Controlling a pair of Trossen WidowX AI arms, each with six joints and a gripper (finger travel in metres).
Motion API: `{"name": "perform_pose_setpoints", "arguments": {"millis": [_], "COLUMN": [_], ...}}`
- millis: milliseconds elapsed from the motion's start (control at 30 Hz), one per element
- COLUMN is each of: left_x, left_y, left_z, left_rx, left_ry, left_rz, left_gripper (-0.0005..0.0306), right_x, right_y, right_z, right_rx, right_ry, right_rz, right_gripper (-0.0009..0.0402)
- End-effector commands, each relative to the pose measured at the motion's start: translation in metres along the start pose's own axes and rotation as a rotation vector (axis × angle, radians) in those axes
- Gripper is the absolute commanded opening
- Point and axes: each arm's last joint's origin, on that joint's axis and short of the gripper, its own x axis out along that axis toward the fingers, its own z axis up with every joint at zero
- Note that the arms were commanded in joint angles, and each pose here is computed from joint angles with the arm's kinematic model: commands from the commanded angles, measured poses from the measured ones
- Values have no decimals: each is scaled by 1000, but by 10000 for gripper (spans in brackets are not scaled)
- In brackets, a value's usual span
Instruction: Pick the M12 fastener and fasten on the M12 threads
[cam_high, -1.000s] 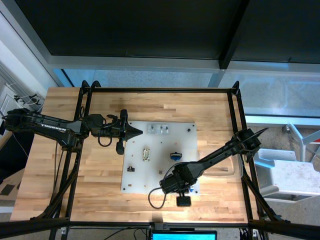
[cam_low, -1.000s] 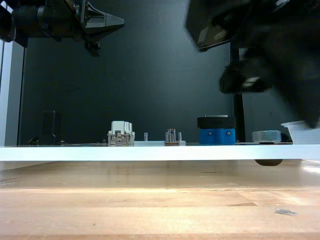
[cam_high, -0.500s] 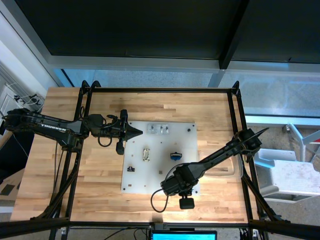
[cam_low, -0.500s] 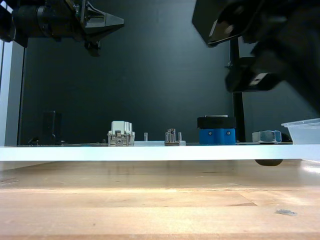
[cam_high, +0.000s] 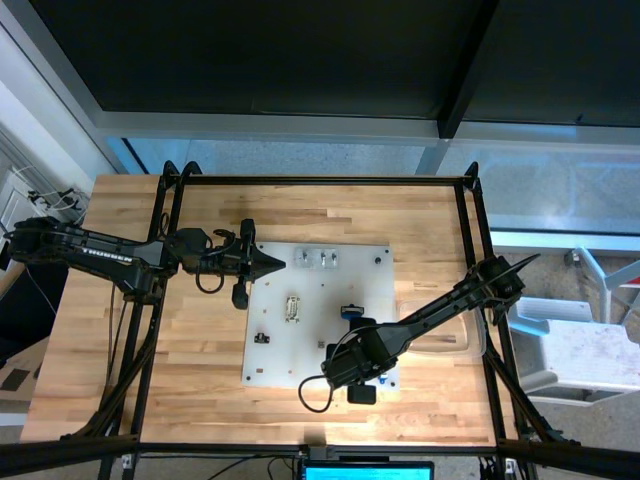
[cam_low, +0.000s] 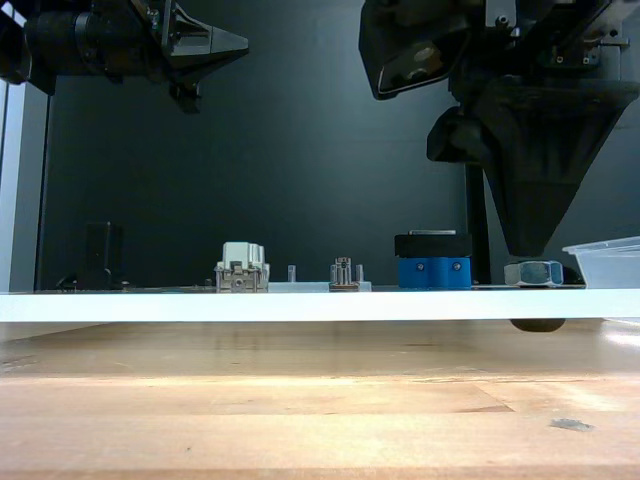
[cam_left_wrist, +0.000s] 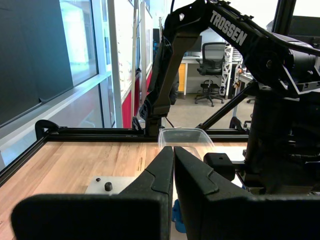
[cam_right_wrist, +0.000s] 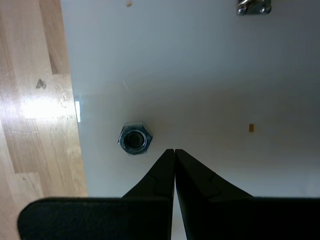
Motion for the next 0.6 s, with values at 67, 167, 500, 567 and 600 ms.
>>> {"name": "perform_pose_setpoints", "arguments": {"millis": [67, 167, 500, 567, 600], "left_x": [0, 0, 0, 0, 0], "left_y": [0, 0, 0, 0, 0], "left_z": [0, 0, 0, 0, 0], "left_rx": [0, 0, 0, 0, 0], "left_ry": [0, 0, 0, 0, 0], "left_rz": [0, 0, 0, 0, 0], "left_gripper": [0, 0, 0, 0, 0], "right_x": [2, 4, 9, 4, 3], "right_y": [1, 1, 6, 8, 9], "right_z": [0, 0, -1, -3, -4], "right_rx": [1, 2, -36, -77, -92], "right_ry": [-9, -16, 59, 103, 122], "right_rz": [6, 11, 160, 260, 298], "right_gripper": [0, 0, 0, 0, 0]}}
